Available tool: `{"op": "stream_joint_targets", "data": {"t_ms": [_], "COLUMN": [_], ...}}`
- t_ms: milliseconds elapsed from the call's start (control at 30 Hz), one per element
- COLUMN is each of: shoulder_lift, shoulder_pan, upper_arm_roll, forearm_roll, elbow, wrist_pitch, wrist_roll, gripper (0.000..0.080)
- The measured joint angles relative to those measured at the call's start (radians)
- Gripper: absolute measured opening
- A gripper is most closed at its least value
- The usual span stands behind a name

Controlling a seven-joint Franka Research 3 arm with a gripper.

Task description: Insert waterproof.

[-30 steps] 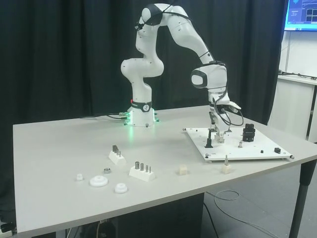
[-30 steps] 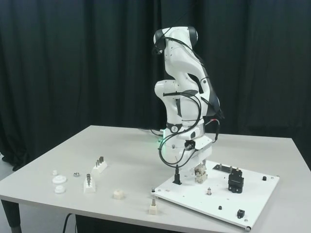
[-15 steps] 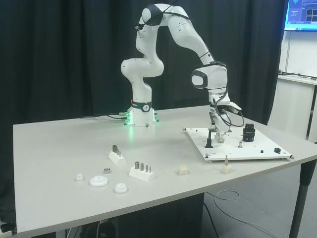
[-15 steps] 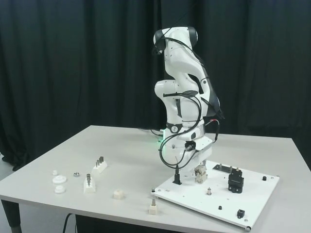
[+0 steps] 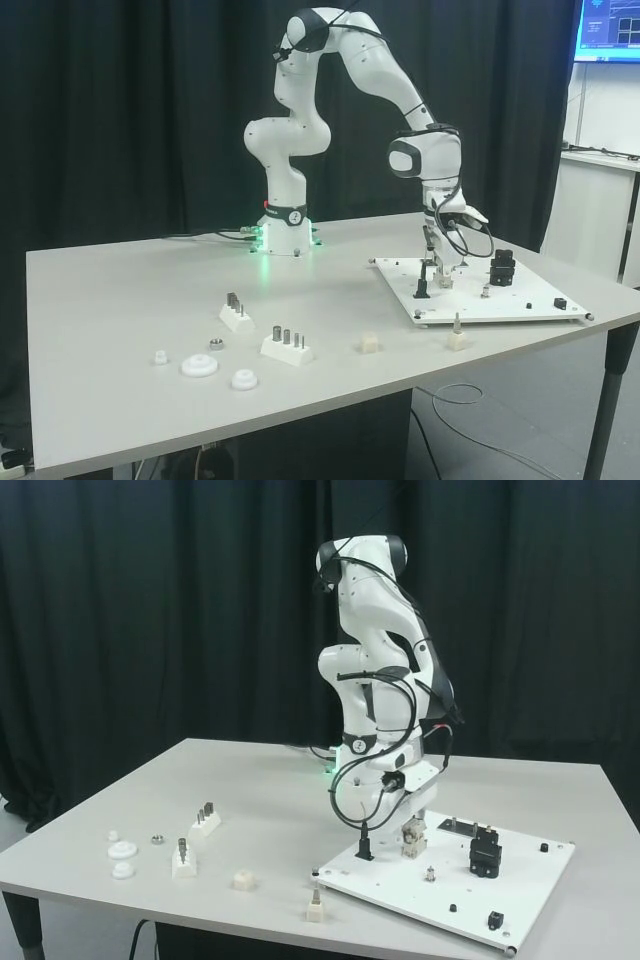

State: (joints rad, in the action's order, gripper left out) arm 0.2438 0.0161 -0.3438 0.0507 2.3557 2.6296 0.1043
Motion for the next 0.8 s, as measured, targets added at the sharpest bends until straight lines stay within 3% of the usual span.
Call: {"op": "stream_joint_targets", "data": {"t_ms": [367, 800], "shoulder_lift": [-0.001, -0.002], "shoulder_pan": [-0.005, -0.011], "upper_arm_roll": [-0.002, 0.002], "forearm_roll": [0.025, 0.022], "elbow": [-0.001, 0.001], "wrist_pitch": [-0.014, -0.004], "wrist_roll": [0.0, 0.0], "gripper": [0.0619, 0.0619]}}
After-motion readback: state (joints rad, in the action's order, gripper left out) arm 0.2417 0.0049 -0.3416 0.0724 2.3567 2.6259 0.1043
